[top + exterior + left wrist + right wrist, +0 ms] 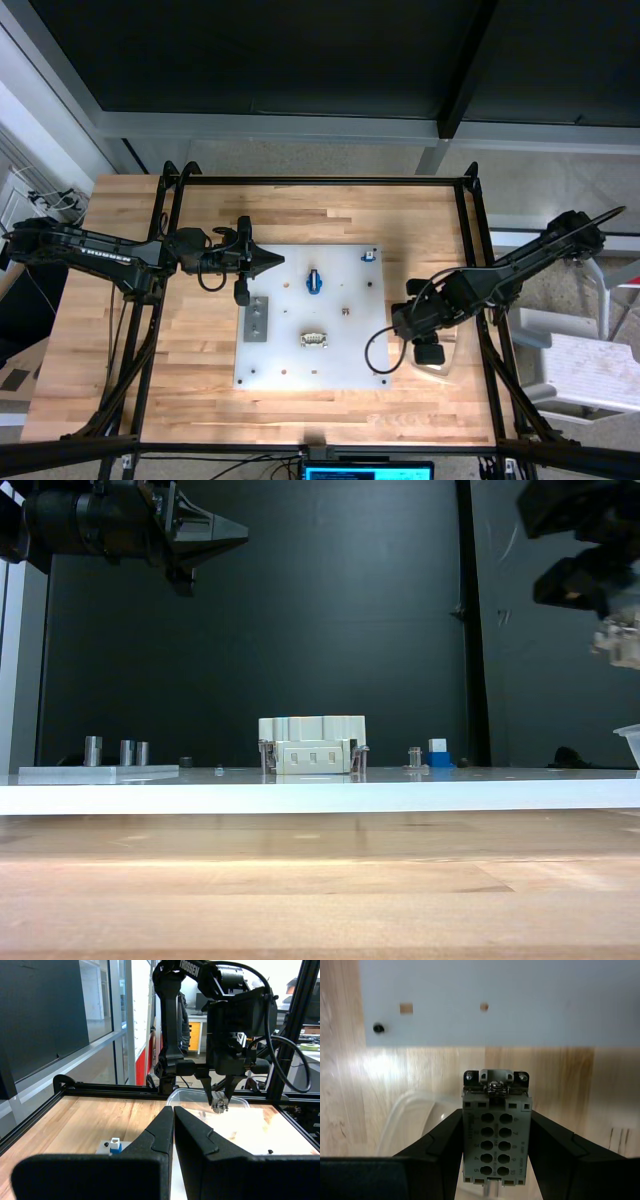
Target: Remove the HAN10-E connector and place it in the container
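**A:** Where's the pale grey-beige rectangular HAN10-E connector (495,1105)?

**B:** Clamped in the right gripper (495,1132), above the clear plastic container (405,1115), near its rim. The left gripper (173,1112) hangs over the white board (520,1000), fingers pressed together.

**A:** Advice?

**B:** Centre over the container, lower, then release.

Butcher-block wooden table (330,205), black frame (320,181) around edge. White task board (340,265) flat at centre. Clear container (446,374) on wood just beside board's right edge. Left gripper (278,262) closed, above board's left edge; right gripper (430,355) above container, clamping HAN10-E connector (495,1130).
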Available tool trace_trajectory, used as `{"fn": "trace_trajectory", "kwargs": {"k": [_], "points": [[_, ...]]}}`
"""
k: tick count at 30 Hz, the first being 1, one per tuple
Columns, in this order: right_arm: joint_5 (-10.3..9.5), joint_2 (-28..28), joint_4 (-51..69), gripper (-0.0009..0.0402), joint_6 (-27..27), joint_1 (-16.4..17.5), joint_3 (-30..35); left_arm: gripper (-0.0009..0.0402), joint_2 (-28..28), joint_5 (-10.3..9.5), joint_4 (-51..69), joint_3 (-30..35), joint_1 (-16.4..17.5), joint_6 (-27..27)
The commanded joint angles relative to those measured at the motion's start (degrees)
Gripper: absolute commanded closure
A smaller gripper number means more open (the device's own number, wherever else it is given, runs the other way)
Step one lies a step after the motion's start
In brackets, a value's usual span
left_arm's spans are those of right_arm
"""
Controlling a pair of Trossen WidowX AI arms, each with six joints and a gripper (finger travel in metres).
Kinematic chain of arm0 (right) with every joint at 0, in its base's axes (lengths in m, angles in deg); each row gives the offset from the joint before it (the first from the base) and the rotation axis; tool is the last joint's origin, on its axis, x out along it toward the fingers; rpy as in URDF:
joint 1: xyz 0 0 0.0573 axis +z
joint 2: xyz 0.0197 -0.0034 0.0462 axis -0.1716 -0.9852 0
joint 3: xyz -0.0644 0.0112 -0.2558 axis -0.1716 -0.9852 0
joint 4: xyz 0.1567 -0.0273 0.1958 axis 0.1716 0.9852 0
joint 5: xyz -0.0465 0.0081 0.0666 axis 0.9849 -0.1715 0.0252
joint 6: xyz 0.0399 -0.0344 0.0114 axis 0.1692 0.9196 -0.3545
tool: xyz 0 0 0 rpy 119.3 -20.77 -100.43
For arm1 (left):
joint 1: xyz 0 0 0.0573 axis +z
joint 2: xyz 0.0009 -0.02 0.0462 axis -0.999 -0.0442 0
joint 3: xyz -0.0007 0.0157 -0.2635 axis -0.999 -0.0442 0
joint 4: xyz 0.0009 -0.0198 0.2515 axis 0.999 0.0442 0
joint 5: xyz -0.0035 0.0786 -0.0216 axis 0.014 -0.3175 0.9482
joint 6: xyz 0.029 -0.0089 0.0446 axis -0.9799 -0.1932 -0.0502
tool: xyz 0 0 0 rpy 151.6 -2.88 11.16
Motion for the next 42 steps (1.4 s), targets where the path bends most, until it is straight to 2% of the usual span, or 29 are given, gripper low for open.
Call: {"fn": "trace_trajectory", "kwargs": {"k": [1,8,13,25,34,42], "points": [[0.04,1.29,-0.07,0.0373,-1.60,1.05,-1.90,0.0393,0.00,0.02,-0.02,0.00,0.00,0.00],[0.09,3.61,-0.07,0.0373,-5.05,3.23,-5.86,0.0393,0.00,0.02,-0.02,0.00,0.00,0.00],[1.42,5.25,-0.57,0.0373,-7.98,5.40,-8.63,0.0393,0.00,0.02,-0.04,0.00,0.02,0.00],[1.36,6.60,-4.61,0.0373,-14.67,10.23,-14.84,0.0393,0.00,0.02,-0.02,0.00,0.00,0.00],[1.33,6.60,-10.84,0.0373,-18.93,10.82,-21.05,0.0393,-0.02,0.02,-0.04,0.00,0.02,0.00],[1.38,6.49,-11.41,0.0373,-21.77,10.93,-23.37,0.0393,0.00,0.02,-0.02,0.00,0.00,0.00]]}}
